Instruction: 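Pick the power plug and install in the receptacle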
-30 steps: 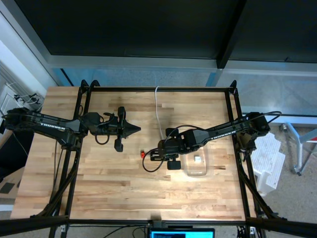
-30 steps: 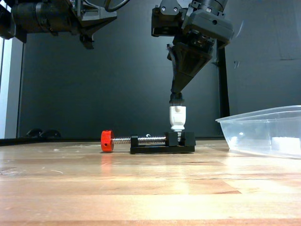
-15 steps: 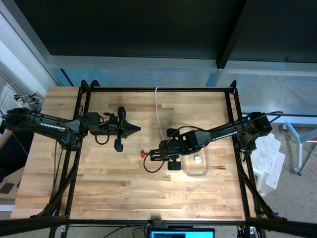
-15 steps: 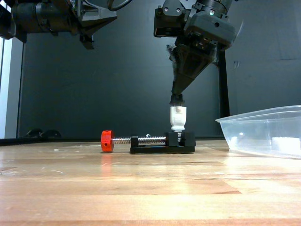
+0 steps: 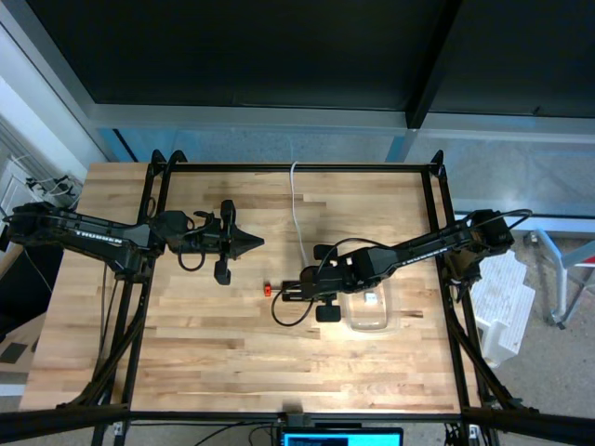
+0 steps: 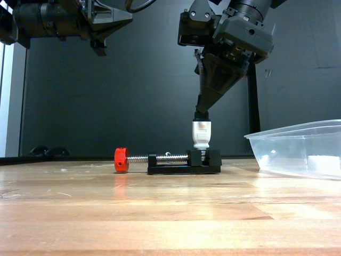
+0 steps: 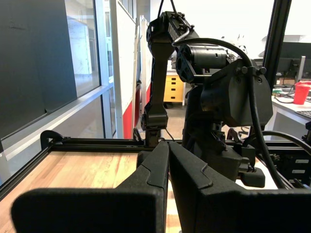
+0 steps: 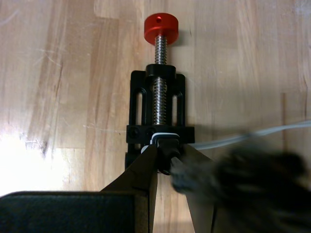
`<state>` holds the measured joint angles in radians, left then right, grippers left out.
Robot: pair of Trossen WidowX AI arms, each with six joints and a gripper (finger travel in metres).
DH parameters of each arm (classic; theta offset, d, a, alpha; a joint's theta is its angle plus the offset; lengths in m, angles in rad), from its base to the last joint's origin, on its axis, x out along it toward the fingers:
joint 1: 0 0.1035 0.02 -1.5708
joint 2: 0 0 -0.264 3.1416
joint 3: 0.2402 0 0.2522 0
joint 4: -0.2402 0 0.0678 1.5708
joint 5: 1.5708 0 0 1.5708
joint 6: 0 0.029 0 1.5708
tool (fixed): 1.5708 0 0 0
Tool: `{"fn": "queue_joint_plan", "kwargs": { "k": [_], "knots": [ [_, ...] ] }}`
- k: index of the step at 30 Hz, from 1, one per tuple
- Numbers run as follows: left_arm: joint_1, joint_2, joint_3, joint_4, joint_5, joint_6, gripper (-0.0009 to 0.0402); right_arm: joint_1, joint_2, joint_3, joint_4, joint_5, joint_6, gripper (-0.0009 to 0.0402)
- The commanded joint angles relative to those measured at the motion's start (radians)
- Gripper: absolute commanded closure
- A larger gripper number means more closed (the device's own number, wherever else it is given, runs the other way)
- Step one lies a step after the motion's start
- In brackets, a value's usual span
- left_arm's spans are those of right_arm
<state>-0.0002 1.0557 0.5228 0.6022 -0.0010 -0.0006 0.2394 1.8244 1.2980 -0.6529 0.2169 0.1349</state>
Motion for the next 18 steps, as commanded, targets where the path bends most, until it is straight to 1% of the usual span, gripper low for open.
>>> {"fn": "queue_joint_plan", "kwargs": {
  "k": [1, 9, 18],
  "knots": [
    [0.0, 0.0, 0.0, 0.0, 0.0, 0.0, 0.0393, 0.0, 0.012, -0.019, 0.009, 0.001, -0.002, 0.0393],
    [0.0, 0.0, 0.0, 0.0, 0.0, 0.0, 0.0393, -0.007, -0.022, -0.019, 0.008, 0.001, -0.01, 0.0393],
    [0.0, 0.0, 0.0, 0.0, 0.0, 0.0, 0.0393, -0.06, -0.048, -0.019, 0.007, 0.001, -0.051, 0.0393]
  ]
}}
